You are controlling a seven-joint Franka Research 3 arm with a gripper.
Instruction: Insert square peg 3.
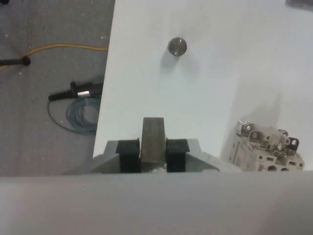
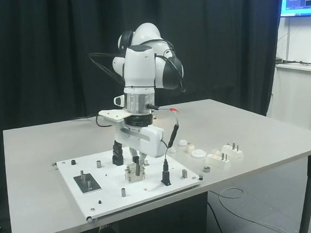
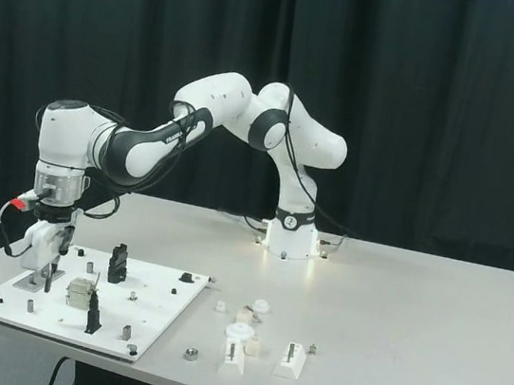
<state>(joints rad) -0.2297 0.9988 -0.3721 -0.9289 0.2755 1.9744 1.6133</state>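
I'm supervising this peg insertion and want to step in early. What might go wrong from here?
The square peg is pinched only at its upper end by the gripper, so it might tilt on contact and jam. The connector block and the round post stand near on the white board; a sideways sweep might strike them.

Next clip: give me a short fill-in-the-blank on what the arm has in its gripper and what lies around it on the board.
1. The gripper is shut on a square ____.
2. The white board lies on a ____ table.
3. In the wrist view, a coiled ____ lies on the floor beside the board.
4. In the second room view, the arm's base stands to the ____ of the board.

Missing words: peg; grey; cable; right
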